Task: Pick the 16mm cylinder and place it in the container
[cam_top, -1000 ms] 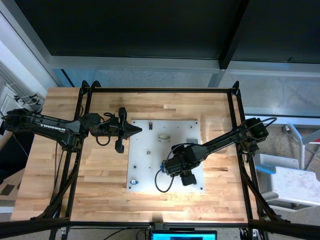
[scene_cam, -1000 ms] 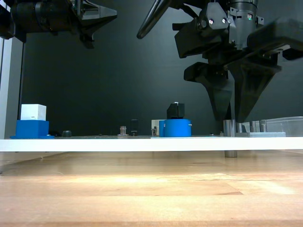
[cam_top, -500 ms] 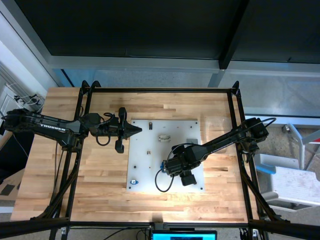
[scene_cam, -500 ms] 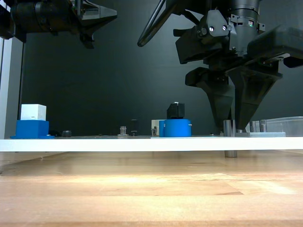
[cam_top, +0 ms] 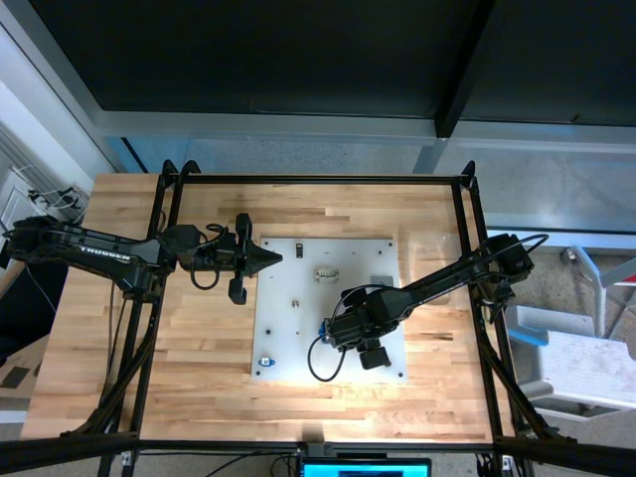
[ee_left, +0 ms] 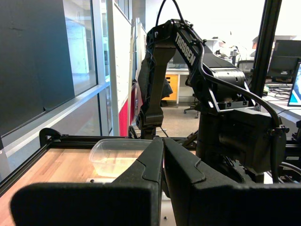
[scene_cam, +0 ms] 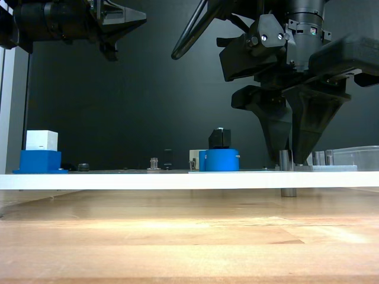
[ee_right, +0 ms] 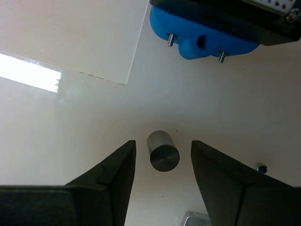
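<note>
16mm cylinder (ee_right: 163, 150) stands upright on the glossy white board (ee_right: 70, 117), a smooth steel peg between the right gripper's (ee_right: 162, 147) spread black fingers. They have narrowed around it without touching, so a pinch looks near. The clear, round-cornered container (ee_left: 110, 153) waits well apart. The left gripper (ee_left: 163, 146), pressed together, hovers by the board's left edge.

High view evenly lit from overhead, with glare on the white board (cam_top: 298, 353) at 6 o'clock. Low view dim: left gripper (scene_cam: 141, 18) at 11 o'clock and right gripper (scene_cam: 291, 157) at 2 o'clock read as black silhouettes, near table (scene_cam: 177, 242) soft-focused.
</note>
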`<action>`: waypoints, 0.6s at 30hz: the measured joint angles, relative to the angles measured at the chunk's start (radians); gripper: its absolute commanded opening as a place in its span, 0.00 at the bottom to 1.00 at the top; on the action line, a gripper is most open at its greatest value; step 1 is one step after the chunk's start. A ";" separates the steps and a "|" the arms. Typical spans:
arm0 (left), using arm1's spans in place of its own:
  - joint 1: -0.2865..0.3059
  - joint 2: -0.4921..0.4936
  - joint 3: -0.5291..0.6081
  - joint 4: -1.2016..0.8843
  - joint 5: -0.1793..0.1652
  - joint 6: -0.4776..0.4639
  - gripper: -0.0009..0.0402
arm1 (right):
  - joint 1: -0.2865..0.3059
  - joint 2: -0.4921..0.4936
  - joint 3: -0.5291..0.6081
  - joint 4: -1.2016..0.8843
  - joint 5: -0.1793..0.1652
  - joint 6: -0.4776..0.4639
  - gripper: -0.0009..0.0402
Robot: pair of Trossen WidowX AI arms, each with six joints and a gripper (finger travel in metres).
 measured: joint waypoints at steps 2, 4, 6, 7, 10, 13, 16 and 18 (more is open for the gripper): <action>0.000 0.000 0.000 0.000 0.000 0.000 0.02 | 0.000 0.000 0.000 0.000 0.000 0.000 0.32; 0.000 0.000 0.000 0.000 0.000 0.000 0.02 | 0.000 0.000 0.000 0.000 0.000 0.000 0.28; 0.000 0.000 0.000 0.000 0.000 0.000 0.02 | 0.000 0.000 0.000 -0.001 0.000 0.000 0.25; 0.000 0.000 0.000 0.000 0.000 0.000 0.02 | 0.000 0.000 0.000 -0.001 0.000 0.000 0.23; 0.000 0.000 0.000 0.000 0.000 0.000 0.02 | 0.000 0.000 0.000 -0.001 -0.001 -0.001 0.19; 0.000 0.000 0.000 0.000 0.000 0.000 0.02 | 0.000 0.000 0.000 -0.001 -0.003 -0.001 0.17; 0.000 0.000 0.000 0.000 0.000 0.000 0.02 | 0.000 0.000 0.000 -0.002 -0.003 -0.001 0.14; 0.000 0.000 0.000 0.000 0.000 0.000 0.02 | 0.000 0.000 0.000 -0.002 -0.003 -0.002 0.13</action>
